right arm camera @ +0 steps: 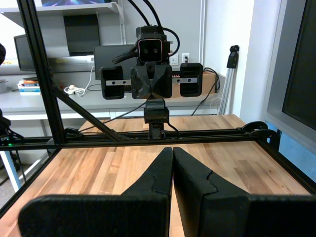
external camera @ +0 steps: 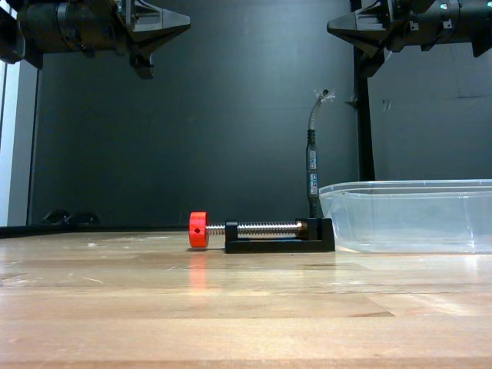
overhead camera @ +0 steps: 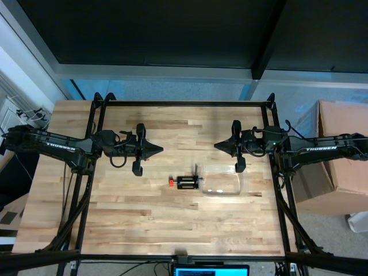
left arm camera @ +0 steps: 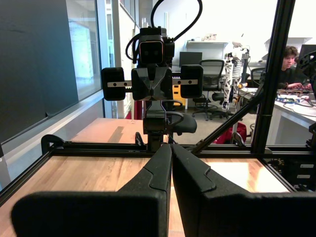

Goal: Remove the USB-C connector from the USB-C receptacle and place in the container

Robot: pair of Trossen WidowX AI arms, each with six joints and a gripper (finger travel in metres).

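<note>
A light wooden butcher-block table [overhead camera: 144, 224] carried a black metal perimeter frame [overhead camera: 184, 104]. A brown cardboard box [overhead camera: 339, 167] stood beside the table's right edge (off the tabletop). A lit blue screen [overhead camera: 211, 270] sat at the near edge. A dark backdrop panel [external camera: 231, 115] stood behind the far side. The left wrist view showed a seated person [left arm camera: 291, 59] beyond the frame.

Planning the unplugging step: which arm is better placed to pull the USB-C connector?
Probably right. The USB-C connector stands upright in the USB-C receptacle, beside the container and nearer the right gripper. Both hover high, shut; the left gripper is farther off.
</note>
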